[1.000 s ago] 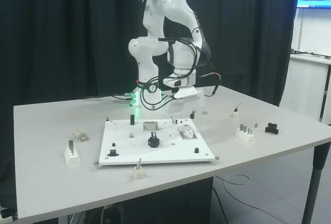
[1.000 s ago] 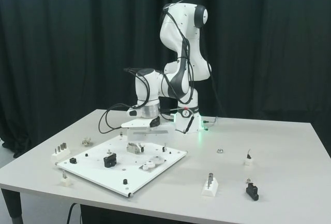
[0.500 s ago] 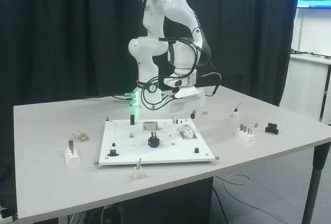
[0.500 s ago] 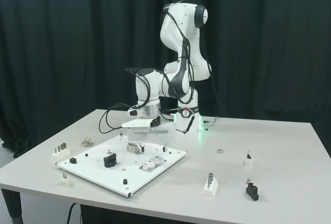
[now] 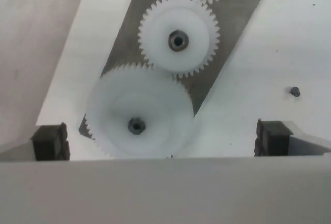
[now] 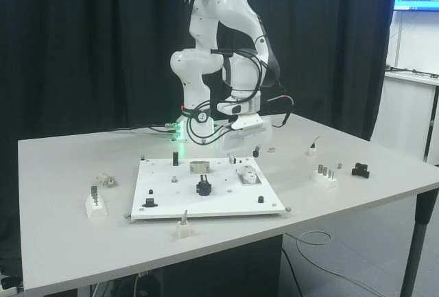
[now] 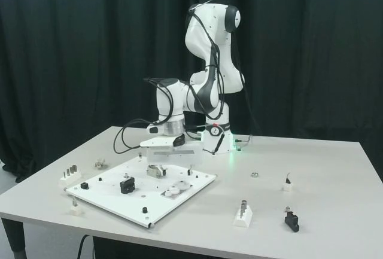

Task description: Pick Ethernet.

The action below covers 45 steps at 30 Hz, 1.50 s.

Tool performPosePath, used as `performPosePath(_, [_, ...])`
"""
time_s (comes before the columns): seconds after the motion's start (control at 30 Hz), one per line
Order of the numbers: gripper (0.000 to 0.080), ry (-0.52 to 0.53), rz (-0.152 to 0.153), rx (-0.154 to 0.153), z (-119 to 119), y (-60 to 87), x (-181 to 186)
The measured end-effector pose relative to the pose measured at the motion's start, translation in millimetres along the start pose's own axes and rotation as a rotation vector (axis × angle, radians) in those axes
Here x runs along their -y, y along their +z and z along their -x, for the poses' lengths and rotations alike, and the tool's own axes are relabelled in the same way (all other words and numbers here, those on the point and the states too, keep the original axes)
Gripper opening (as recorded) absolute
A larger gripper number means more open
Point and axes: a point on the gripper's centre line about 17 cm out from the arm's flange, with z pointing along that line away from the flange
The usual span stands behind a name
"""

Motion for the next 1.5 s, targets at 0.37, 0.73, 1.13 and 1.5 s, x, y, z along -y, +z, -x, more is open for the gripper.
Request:
performPosePath(0.37, [0.0800,0.003,0.012,-0.021,-6,-3.9,-7])
performPosePath(0.73, [0.0800,0.029,0.069,-0.086,-26,-13.5,-43])
performPosePath(1.13, [0.0800,0.039,0.157,-0.154,-63,-26.5,-103])
performPosePath(1.5, [0.0800,0.028,0.223,-0.184,-88,-40.0,-164])
